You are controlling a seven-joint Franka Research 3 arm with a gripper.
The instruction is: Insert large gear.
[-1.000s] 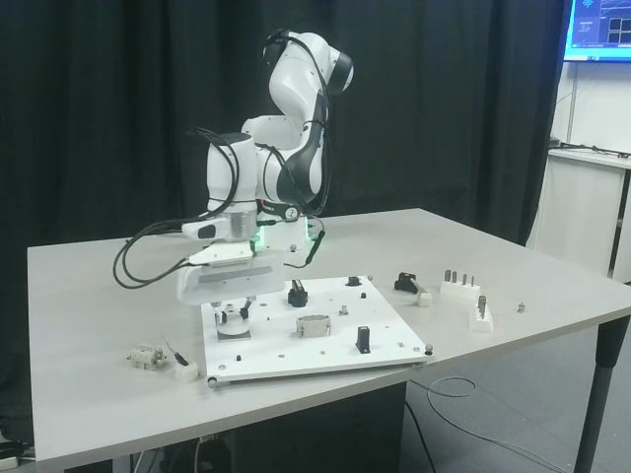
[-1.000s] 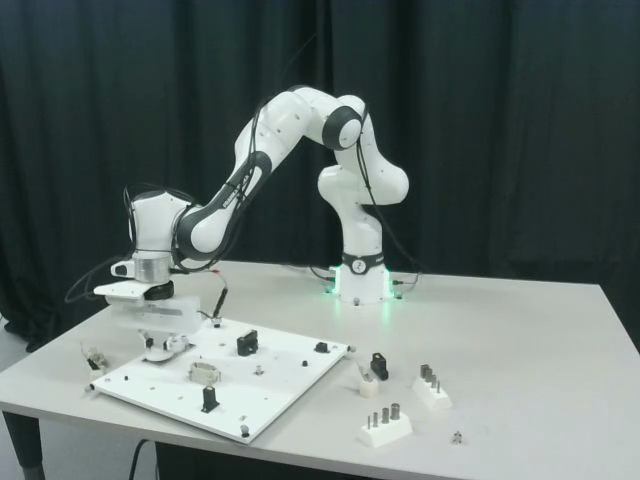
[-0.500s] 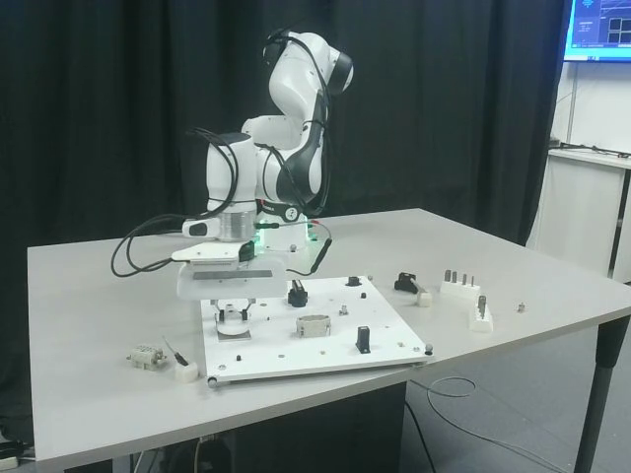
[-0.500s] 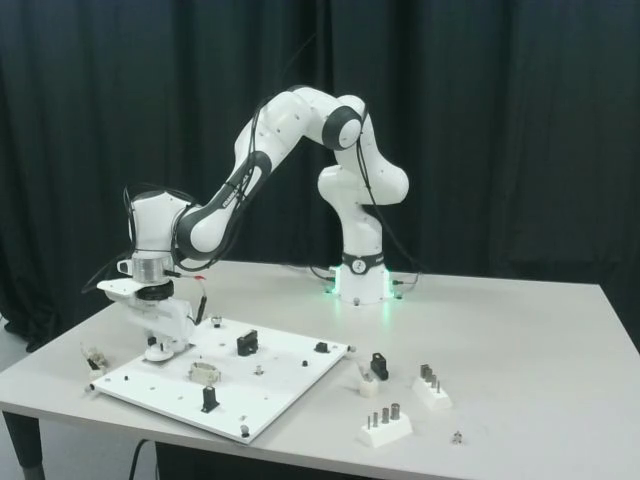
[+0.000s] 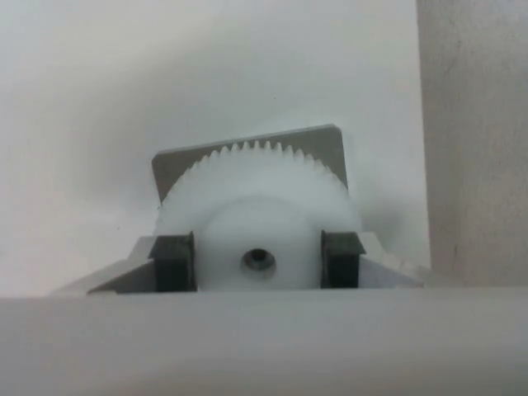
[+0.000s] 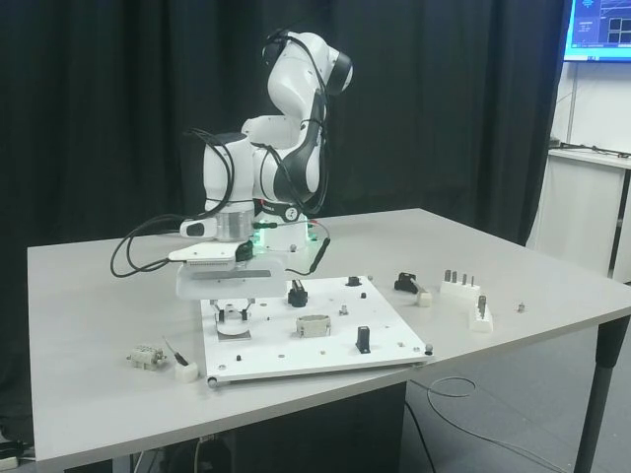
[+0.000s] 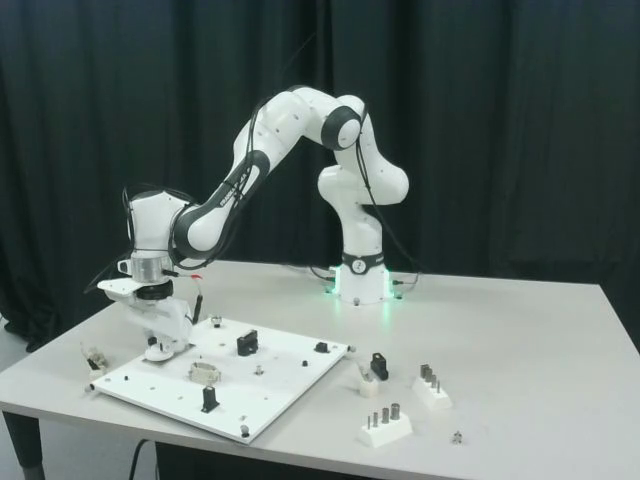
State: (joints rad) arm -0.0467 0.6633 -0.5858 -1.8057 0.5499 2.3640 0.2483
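The white arm [image 7: 250,170] is reaching from its base, where a green light is glowing, down to the near-left corner of the white assembly board [image 6: 306,335] that is lying on the grey surface [image 7: 520,340]. In the wrist view the large gear [image 5: 257,216] is sitting directly between the 2 black fingertips [image 5: 175,262], its toothed rim showing above them and its raised hub, with a small dark centre hole, lying level with the pads. Each fingertip is pressing against 1 side of the hub, so the jaws [image 5: 257,262] are clamped on the large gear rather than standing free of it. A grey metal plate [image 5: 330,148] is lying just behind the gear, its edge and 1 corner showing past the teeth, and the white board is filling the background around it. In both room views the gripper [image 6: 235,307] is pointing straight down, with the white gear visible as a pale disc [image 7: 158,350] at the fingertips, low over the board; whether it is touching the board cannot be told. Elsewhere on the board, well apart from the gripper, 3 black fixtures [image 6: 363,338] and a grey metal bracket [image 6: 314,324] are standing. Off the board, a small connector [image 6: 144,357] is lying near its left edge, and 2 white blocks carrying grey pegs [image 7: 385,425] are resting on the surface to the other side.
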